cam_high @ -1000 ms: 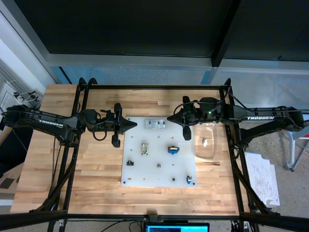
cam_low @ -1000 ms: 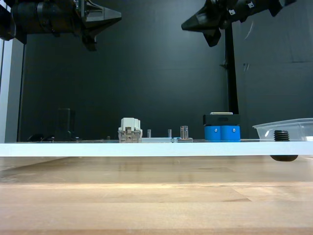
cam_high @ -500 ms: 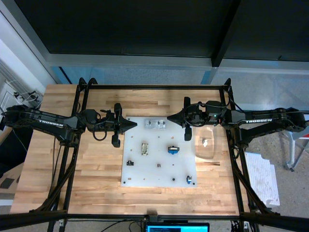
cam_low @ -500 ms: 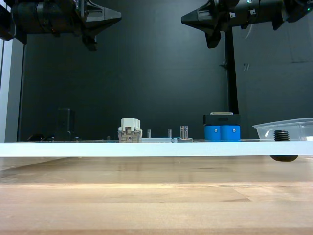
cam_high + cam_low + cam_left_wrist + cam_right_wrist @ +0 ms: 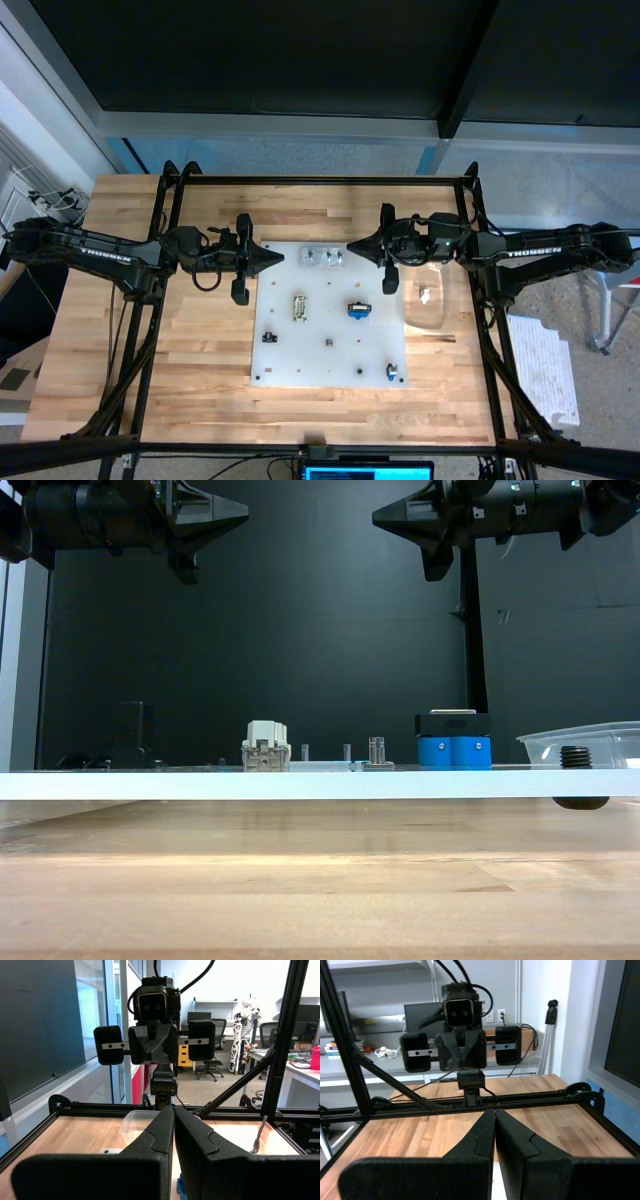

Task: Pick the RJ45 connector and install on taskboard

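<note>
Hovering high above the white board [image 5: 310,350], both arms reached inward with their tips facing each other. The left pincer [image 5: 278,258] hung over the board's far left edge with its fingers [image 5: 162,1125] pressed flat together and nothing between them. The right pincer [image 5: 350,246] hung over the board's far right part, its fingers [image 5: 484,1127] likewise squeezed together and empty. In the low view both pincers sat well above the board. The clear tray [image 5: 436,318] lay on the bench [image 5: 200,380] just beside the board's right edge, with a pale block [image 5: 425,295] inside it. The small blue jack [image 5: 392,374] stood at the board's near right corner. I could not tell whether the connector was in the jack or on the block.
</note>
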